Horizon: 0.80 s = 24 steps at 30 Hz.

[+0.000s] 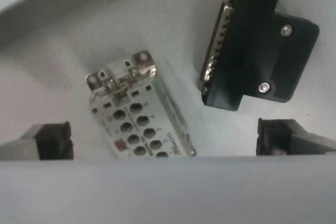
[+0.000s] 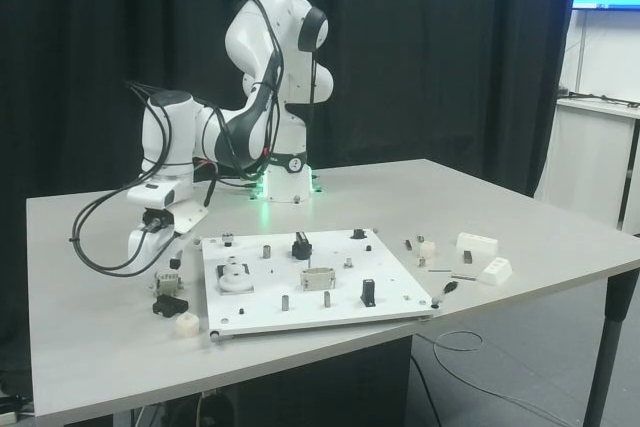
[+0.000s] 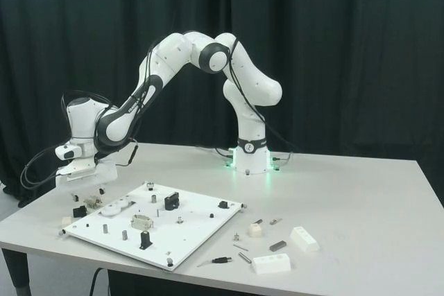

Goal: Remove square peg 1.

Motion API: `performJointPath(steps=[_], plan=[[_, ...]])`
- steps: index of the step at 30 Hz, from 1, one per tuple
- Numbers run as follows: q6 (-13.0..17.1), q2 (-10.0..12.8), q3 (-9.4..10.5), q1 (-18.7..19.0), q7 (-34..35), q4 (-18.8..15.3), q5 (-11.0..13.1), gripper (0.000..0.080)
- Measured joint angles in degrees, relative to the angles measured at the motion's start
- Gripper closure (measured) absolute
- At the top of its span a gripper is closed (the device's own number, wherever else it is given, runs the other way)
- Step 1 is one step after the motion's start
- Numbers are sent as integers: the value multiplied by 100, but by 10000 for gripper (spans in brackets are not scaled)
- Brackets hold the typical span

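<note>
Two loose connectors sit under the gripper (image 1: 164, 139) right now: a white multi-pin block (image 1: 135, 113) and a black D-sub style plug (image 1: 255, 47), both lying on the grey table (image 2: 90, 337) just off the left edge of the white board (image 2: 390, 277), not on it. The fingers (image 1: 52, 141) are spread wide and holding nothing, and my guess is the arm is parked over this spare-parts spot, not lined up on anything. The wrist view is the only one that shows the pin holes and screws on those connectors, but it shows none of the board. The room views give the layout: the board holds several small dark pegs and fixtures, with more white blocks (image 3: 271, 263) off to its right. Which of those is square peg 1 I honestly can't tell; presumably it's still seated somewhere on the board, well apart from where the gripper hovers.
</note>
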Motion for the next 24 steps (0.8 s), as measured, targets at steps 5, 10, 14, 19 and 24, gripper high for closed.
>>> performJointPath(steps=[5, 10, 14, 19, 24], plan=[[0, -5, -3, 0, 0, 28, 0, 47], [-4, -21, -4, 0, 0, 53, 0, 13], [-15, -41, -6, 1, 7, 65, 6, 4], [-68, -83, -11, 1, 33, 74, 21, 3], [-126, -125, -17, 4, 78, 87, 34, 3]])
